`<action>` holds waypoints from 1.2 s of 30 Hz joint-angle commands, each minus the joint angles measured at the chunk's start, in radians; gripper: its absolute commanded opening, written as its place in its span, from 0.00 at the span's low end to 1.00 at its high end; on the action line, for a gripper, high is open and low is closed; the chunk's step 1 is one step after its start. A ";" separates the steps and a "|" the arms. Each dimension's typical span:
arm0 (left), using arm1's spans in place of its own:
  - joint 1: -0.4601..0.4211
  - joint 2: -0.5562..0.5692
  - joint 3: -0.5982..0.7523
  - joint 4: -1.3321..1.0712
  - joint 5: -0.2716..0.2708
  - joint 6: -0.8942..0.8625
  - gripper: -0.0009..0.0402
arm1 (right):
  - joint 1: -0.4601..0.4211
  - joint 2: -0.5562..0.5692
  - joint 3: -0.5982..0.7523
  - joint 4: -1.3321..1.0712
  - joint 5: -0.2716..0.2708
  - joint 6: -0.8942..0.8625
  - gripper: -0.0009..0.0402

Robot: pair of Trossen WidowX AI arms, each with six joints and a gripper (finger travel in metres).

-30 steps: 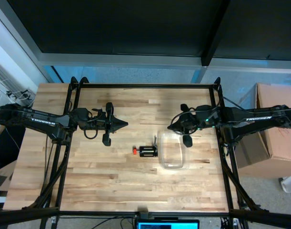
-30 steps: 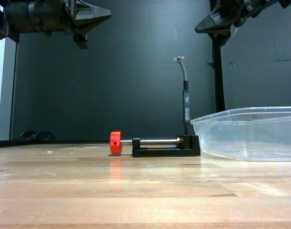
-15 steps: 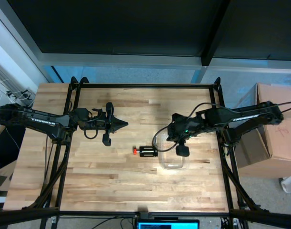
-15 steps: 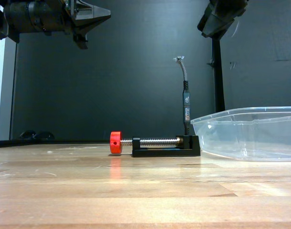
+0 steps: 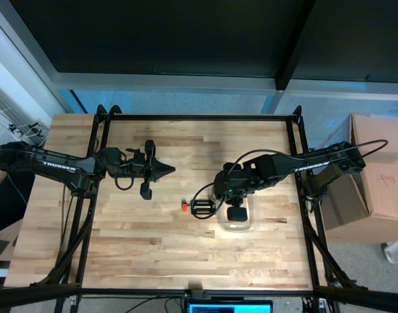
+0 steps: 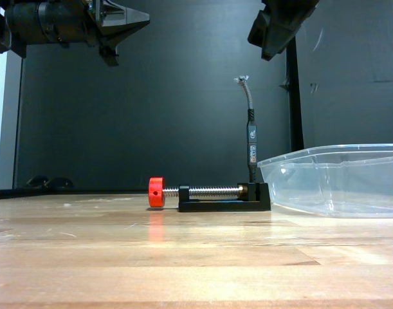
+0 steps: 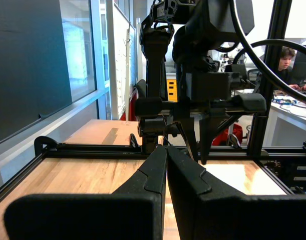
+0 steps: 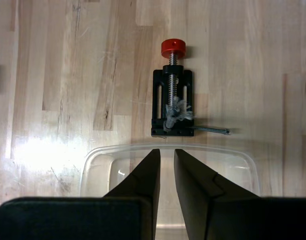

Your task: Remove the USB-C connector from the USB-C receptacle and place in the container

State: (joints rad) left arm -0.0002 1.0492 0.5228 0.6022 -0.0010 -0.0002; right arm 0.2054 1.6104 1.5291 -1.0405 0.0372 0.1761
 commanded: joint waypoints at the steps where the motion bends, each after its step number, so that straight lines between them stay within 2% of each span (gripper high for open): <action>1: 0.000 0.000 0.000 0.000 0.000 0.000 0.02 | 0.002 0.019 0.012 -0.009 -0.003 0.005 0.15; 15: 0.000 0.000 0.000 0.000 0.000 0.000 0.02 | 0.005 0.048 0.012 -0.010 -0.003 0.034 0.42; 29: 0.000 0.000 0.000 0.000 0.000 0.000 0.02 | 0.004 0.052 0.011 -0.010 -0.002 0.036 0.43; 32: 0.000 0.000 0.000 0.000 0.000 0.000 0.02 | 0.004 0.059 0.010 -0.010 0.029 0.051 0.43; 36: 0.000 0.000 0.000 0.000 0.000 0.000 0.02 | 0.004 0.069 0.010 -0.011 0.032 0.050 0.46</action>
State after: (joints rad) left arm -0.0002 1.0492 0.5228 0.6025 -0.0006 -0.0002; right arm 0.2096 1.6779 1.5410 -1.0512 0.0677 0.2291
